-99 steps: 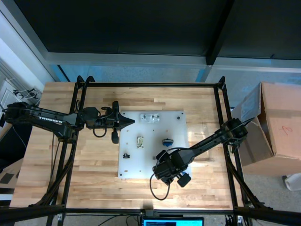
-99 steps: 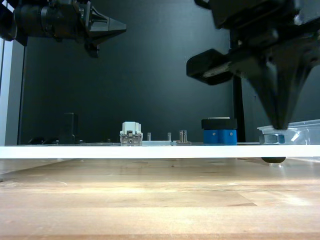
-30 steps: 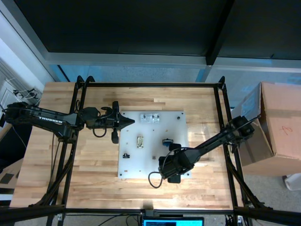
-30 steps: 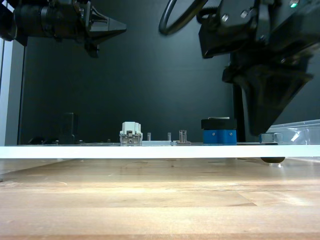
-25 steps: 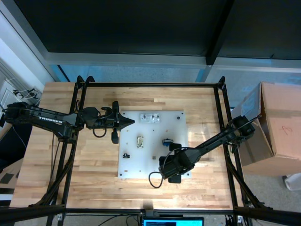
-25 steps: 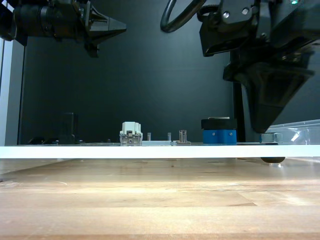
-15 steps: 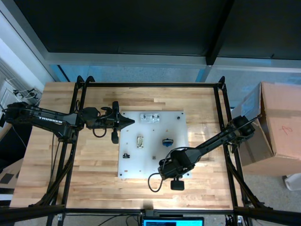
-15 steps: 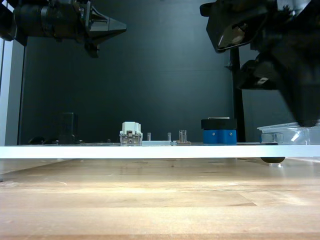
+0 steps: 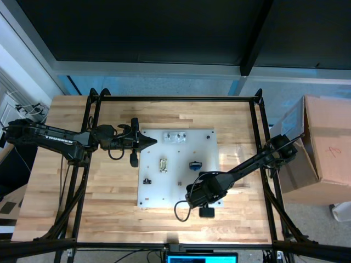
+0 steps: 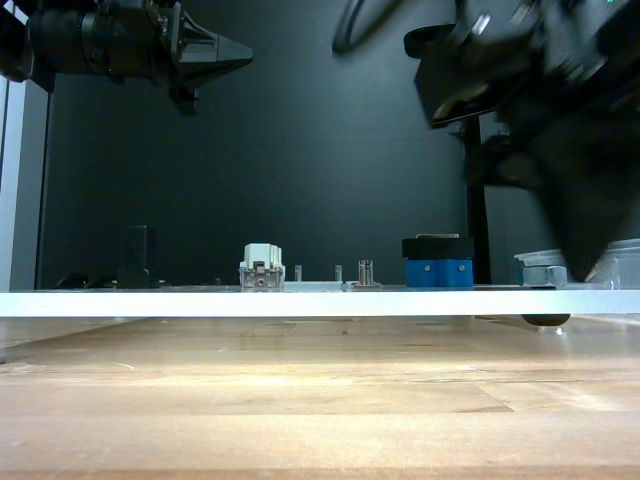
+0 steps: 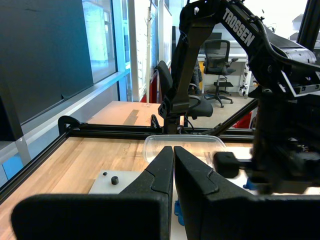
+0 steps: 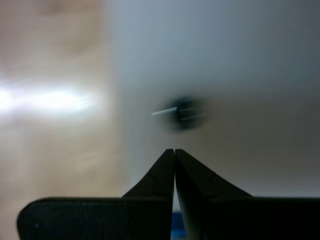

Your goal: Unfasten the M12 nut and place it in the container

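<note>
The small silver nut (image 10: 545, 271) sits low on its stud at the board's near right edge, in front of the clear container (image 10: 620, 262). In the right wrist view the stud (image 12: 185, 114) is a dark blur on the white board, beyond the fingertips. My right gripper (image 12: 174, 151) is shut with nothing between its fingers; it points down just right of the nut (image 10: 580, 272). From above, the right gripper (image 9: 207, 193) hides the nut. My left gripper (image 11: 173, 149) is shut and empty, hovering high at the board's far left edge (image 9: 149, 141).
The white board (image 9: 164, 186) carries a blue block (image 9: 195, 165), a grey connector (image 9: 163, 165) and a small black part (image 9: 147, 180). The clear container (image 9: 241, 164) lies right of the board. A cardboard box (image 9: 323, 148) stands off the table's right side.
The right gripper has turned and, in the low view, its tip has swung from the nut's left side to its right. The nut has stayed on its stud. The left arm has not moved.
</note>
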### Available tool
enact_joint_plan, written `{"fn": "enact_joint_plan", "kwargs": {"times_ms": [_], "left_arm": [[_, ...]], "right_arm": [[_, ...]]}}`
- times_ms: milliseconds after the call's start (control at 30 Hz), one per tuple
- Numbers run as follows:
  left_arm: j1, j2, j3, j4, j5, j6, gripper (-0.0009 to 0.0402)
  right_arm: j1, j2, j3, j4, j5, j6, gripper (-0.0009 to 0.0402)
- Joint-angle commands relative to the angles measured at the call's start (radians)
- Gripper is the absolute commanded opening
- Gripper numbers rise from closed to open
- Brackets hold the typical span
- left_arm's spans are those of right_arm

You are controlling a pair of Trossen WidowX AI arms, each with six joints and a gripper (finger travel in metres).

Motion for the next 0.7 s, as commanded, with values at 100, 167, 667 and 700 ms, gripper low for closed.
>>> {"fn": "enact_joint_plan", "kwargs": {"times_ms": [100, 167, 667, 700], "left_arm": [[0.0, 0.0, 0.0, 0.0, 0.0, 0.0, 0.0], [0.0, 0.0, 0.0, 0.0, 0.0, 0.0, 0.0], [0.0, 0.0, 0.0, 0.0, 0.0, 0.0, 0.0], [0.0, 0.0, 0.0, 0.0, 0.0, 0.0, 0.0]], "right_arm": [[-0.002, -0.01, 0.007, -0.042, 0.072, 0.016, 0.0], [-0.002, -0.011, 0.006, -0.046, 0.064, 0.016, 0.0], [-0.001, -0.012, 0.005, 0.031, -0.241, 0.019, 0.0], [-0.001, -0.012, 0.005, 0.029, -0.207, 0.018, 0.0]]}}
